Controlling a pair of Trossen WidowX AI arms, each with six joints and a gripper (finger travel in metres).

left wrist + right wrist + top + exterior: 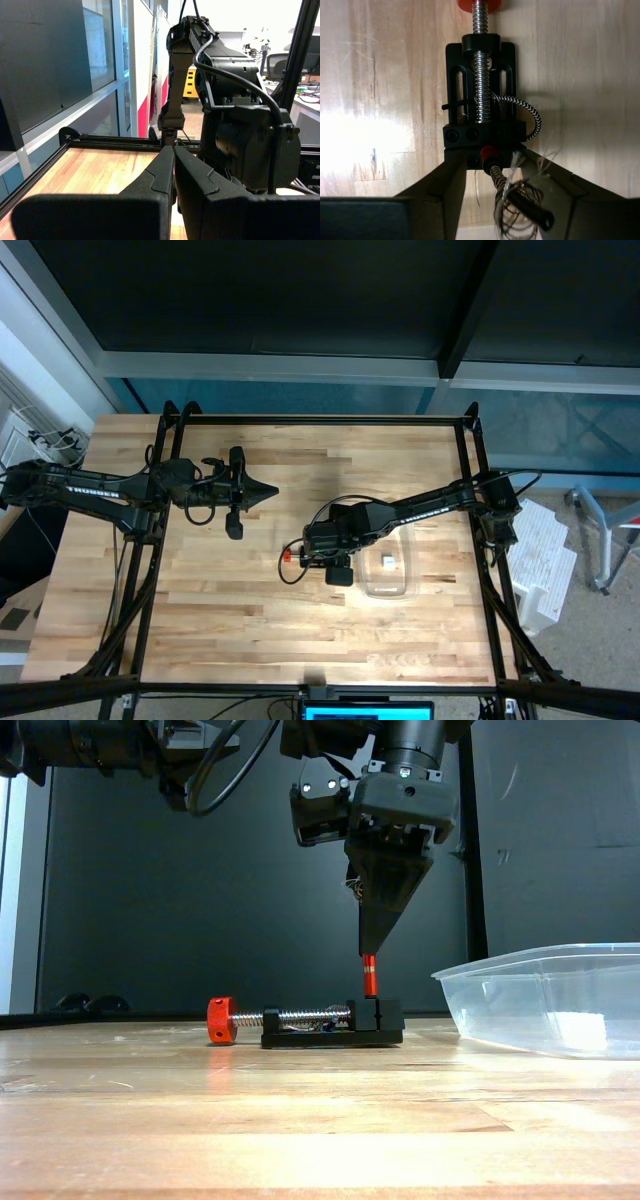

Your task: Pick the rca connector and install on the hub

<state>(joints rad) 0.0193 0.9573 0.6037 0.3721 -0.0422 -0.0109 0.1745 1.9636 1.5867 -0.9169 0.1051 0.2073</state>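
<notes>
left hand: upper left of the high view, held above the counter, well apart from the hub; its fingers are pressed together and hold nothing.
right hand: centre of the low view, pointing straight down, clamped on the rca connector.
rca connector: red-tipped plug, upright, lower end at the top of the hub's right end block; whether it is seated cannot be told. Frayed braided strands trail from it in the right wrist view.
hub: black block flat on the counter, silvery threaded screw along it, red-orange knob at its left end.
clear plastic tray: right of the hub, near but apart; holds a small white square piece.
</notes>
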